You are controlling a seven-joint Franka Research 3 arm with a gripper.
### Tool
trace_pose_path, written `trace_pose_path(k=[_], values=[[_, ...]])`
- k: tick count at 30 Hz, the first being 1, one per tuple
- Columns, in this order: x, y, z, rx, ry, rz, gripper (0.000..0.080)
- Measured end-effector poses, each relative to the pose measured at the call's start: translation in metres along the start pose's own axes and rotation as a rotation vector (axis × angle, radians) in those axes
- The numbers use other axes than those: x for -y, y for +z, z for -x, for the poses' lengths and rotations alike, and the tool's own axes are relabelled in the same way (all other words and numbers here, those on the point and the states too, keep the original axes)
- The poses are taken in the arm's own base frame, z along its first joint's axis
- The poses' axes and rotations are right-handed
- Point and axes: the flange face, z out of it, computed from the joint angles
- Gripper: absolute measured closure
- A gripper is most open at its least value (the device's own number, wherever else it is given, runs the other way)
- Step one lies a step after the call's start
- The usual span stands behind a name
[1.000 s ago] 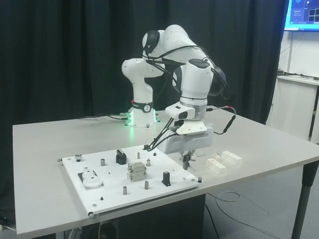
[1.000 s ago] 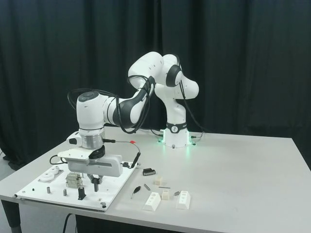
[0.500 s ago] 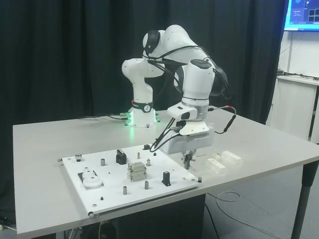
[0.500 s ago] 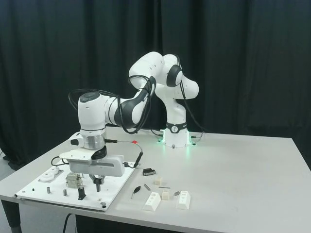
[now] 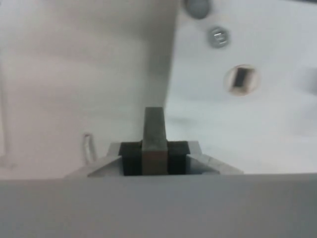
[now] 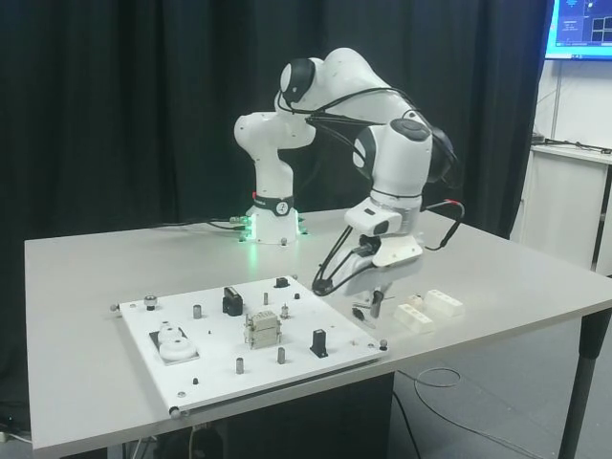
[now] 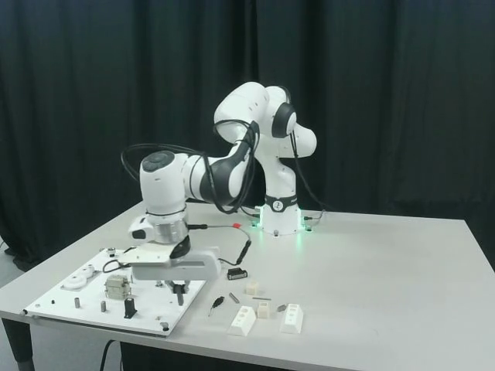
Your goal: Place square peg 4.
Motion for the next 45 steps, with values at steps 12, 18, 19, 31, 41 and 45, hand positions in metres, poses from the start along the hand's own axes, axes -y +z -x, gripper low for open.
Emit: trace_pose_path(k=[12,18,19,31,41,45], values=[[0.025,0.012,0.027,0.062,-0.051,0.054,0.0707],[0.032,0.022,0.042,0.090,-0.067,0.073,0.0707],[0.033,0.024,0.044,0.094,-0.069,0.076,0.0707],[0.040,0.044,0.069,0.095,-0.070,0.095,0.0707],[0.041,0.052,0.088,0.076,-0.071,0.087,0.0707],[0.040,0.053,0.095,0.068,-0.071,0.086,0.0707]])
